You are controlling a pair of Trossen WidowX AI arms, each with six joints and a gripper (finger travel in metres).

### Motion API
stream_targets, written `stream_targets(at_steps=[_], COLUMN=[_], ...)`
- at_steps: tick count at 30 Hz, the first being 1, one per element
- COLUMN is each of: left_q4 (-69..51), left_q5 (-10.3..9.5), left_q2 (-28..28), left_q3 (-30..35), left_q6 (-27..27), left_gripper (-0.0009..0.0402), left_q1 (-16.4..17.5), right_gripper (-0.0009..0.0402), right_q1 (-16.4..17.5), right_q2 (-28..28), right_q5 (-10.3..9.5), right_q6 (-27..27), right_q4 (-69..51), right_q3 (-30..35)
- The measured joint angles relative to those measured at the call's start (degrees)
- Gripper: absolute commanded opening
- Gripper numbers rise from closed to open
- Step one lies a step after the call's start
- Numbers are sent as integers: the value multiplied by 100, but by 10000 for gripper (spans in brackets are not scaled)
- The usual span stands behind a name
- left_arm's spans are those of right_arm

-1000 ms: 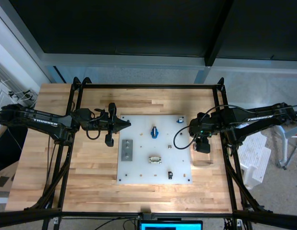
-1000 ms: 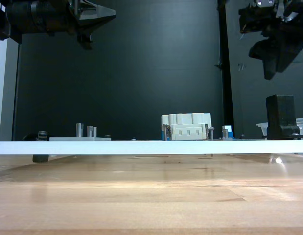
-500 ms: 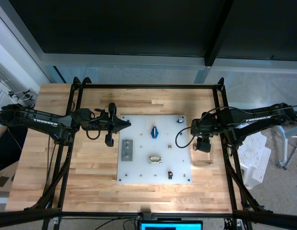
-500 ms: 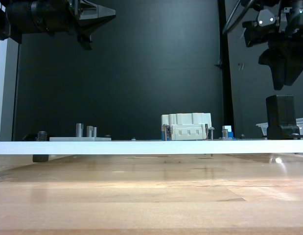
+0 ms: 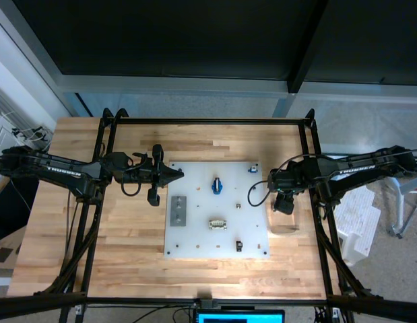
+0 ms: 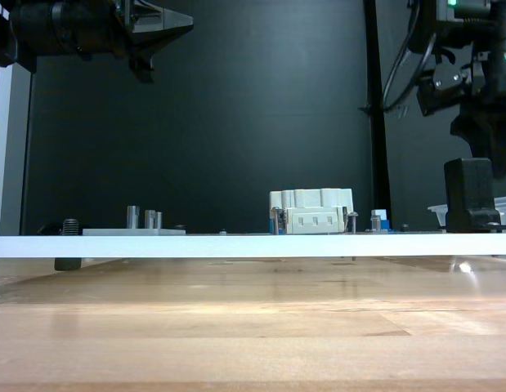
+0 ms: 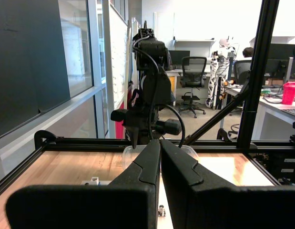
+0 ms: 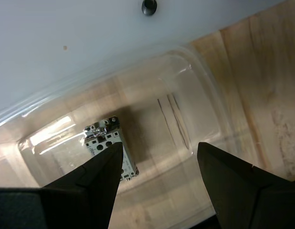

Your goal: Pick the HAN10E connector and install on the hub

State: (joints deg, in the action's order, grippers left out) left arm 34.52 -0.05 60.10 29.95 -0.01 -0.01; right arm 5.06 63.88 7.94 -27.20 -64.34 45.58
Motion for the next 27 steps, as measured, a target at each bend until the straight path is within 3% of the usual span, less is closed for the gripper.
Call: stream_targets(at_steps=[27], left_q4=[2], left_q5=[0], left_q2=[0], left_q3=[-2], left_q6=[2], left_gripper=[0], left_q1=[-2], right_gripper=[217], right_q1=[0], right_q2=[0], right_q5=[-63], right_q6=[-658], right_q4=[1228], right_q3=[-1117])
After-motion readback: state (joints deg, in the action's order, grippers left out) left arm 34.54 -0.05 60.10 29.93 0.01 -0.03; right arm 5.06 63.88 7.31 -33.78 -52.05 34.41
